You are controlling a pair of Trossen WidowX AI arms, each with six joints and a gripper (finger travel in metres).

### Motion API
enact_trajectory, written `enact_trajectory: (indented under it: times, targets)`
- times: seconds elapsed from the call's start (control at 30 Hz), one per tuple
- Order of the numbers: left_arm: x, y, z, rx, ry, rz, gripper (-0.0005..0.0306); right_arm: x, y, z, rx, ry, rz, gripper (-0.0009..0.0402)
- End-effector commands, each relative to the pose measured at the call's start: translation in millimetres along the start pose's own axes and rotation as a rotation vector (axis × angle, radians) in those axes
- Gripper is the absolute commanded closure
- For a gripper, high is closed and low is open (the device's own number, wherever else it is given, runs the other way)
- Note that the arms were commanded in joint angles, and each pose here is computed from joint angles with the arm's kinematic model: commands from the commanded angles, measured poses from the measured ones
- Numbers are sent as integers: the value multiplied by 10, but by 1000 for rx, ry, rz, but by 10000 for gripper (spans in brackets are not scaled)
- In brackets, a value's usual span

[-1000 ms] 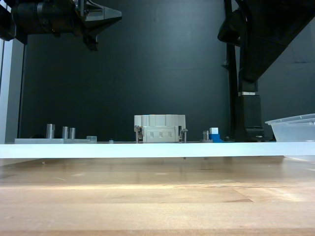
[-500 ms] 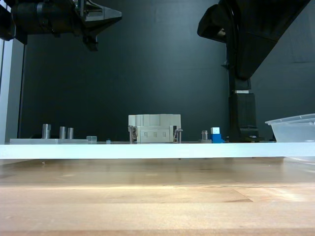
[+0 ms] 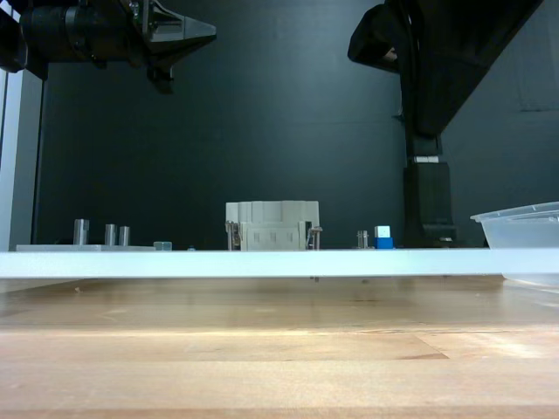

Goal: Remove the USB connector from the USB hub and place in the container

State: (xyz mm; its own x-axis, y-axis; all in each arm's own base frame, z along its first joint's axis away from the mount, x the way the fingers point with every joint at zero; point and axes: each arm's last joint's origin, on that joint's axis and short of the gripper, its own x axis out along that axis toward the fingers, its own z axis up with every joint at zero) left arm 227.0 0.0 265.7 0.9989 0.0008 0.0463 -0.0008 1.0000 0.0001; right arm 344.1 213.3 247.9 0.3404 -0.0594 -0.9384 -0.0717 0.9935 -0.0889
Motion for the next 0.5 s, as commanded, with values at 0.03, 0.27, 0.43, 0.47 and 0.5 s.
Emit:
enact_trajectory:
  times: [0.03, 0.27, 0.43, 0.47, 0.5]
  targets:
    - [1, 0, 0, 0, -1, 0, 300, -62, 0, -26, 24, -27, 4, 393]
    - [1, 0, 0, 0, -1, 0, 300, -62, 8, -134, 73, -87, 15, 394]
    - [1, 1, 0, 0, -1, 0, 300, 1, 10, -221, 112, -139, 49, 394]
    - [0, 0, 1, 0, -1, 0, 300, 14, 10, -235, 120, -142, 52, 394]
    - [0, 0, 1, 0, -1, 0, 300, 15, 10, -243, 121, -142, 52, 393]
